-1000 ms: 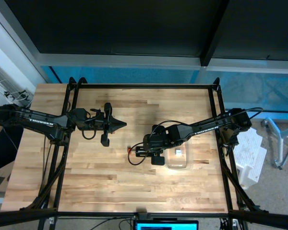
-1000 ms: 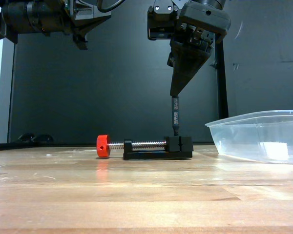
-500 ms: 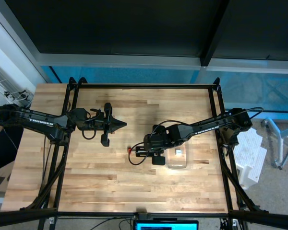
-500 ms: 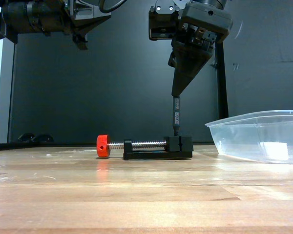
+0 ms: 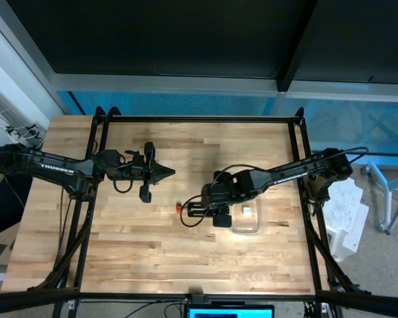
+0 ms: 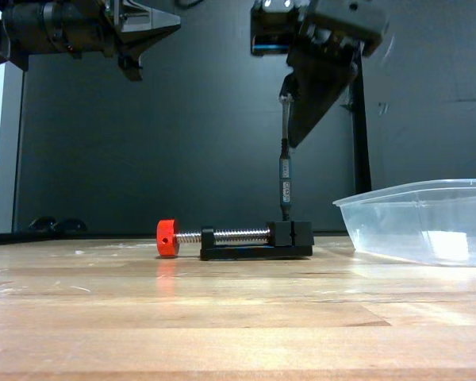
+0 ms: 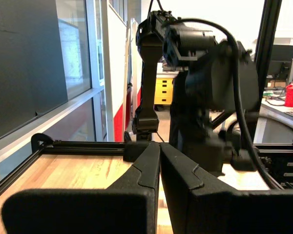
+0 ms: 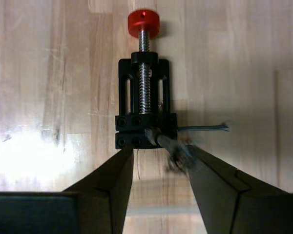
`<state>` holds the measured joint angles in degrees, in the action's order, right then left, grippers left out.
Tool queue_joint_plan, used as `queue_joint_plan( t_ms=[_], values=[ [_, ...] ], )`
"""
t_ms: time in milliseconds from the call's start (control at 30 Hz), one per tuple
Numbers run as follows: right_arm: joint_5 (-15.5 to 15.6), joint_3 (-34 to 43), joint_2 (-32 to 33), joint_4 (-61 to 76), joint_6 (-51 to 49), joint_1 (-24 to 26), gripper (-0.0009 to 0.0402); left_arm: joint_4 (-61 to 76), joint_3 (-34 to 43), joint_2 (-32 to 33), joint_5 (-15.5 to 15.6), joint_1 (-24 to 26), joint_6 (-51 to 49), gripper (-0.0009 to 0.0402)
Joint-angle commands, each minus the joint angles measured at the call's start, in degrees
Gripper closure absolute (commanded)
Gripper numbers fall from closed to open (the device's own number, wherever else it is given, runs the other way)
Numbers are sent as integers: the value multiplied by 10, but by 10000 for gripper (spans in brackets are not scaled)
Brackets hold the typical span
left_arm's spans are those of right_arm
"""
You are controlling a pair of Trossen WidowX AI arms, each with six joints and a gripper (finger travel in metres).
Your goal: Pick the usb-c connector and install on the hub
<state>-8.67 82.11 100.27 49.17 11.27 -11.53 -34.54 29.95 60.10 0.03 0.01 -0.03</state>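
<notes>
The right end effector (image 8: 161, 149) is poised above the vise (image 8: 145, 122), pointed down at the tabletop (image 6: 222, 317). Its fingers (image 8: 112, 180) are spread wide and nothing is clamped between them. In the low view its tip (image 6: 296, 141) is seen well above the vise (image 6: 254, 238).

The connector (image 6: 285, 186) is not gripped. It stands upright and free, with its lower end in the black end block of the vise, at the end opposite the red knob (image 6: 167, 237). It appears to be plugged in there, though how deep it sits cannot be told. Its thin upper part rises alongside the edge of the right fingers. In the right wrist view the connector (image 8: 170, 146) is blurred and lies in the gap between the fingers, nearer one of them, and a thin cable (image 8: 205, 128) is seen running off to the side of the vise.

The vise lies flat on the tabletop, its screw level and the knob at the far end from the container (image 6: 412, 208). That clear plastic container rests just beside the vise, on the right arm's side.

The left end effector (image 7: 159, 145) is closed, its fingers pressed together on nothing. It is held high over the left half of the tabletop (image 5: 152, 252), well apart from the vise (image 5: 196, 209), with its tip (image 5: 170, 172) pointing toward the right arm.
</notes>
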Motion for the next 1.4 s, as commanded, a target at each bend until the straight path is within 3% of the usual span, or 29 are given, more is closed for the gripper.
queue_joint_plan(
  t_ms=[33,467,1233,1400],
  values=[
    [4,-22,-30,-8,0,-2,221,0,0,0,0,0,0,393],
    [7,-127,-153,-67,0,-2,211,0,0,0,0,0,0,393],
    [5,-133,-193,-91,-29,-1,213,0,0,0,0,0,0,393],
    [-24,-139,-224,-153,-67,2,230,0,0,0,0,0,0,393]
  ],
)
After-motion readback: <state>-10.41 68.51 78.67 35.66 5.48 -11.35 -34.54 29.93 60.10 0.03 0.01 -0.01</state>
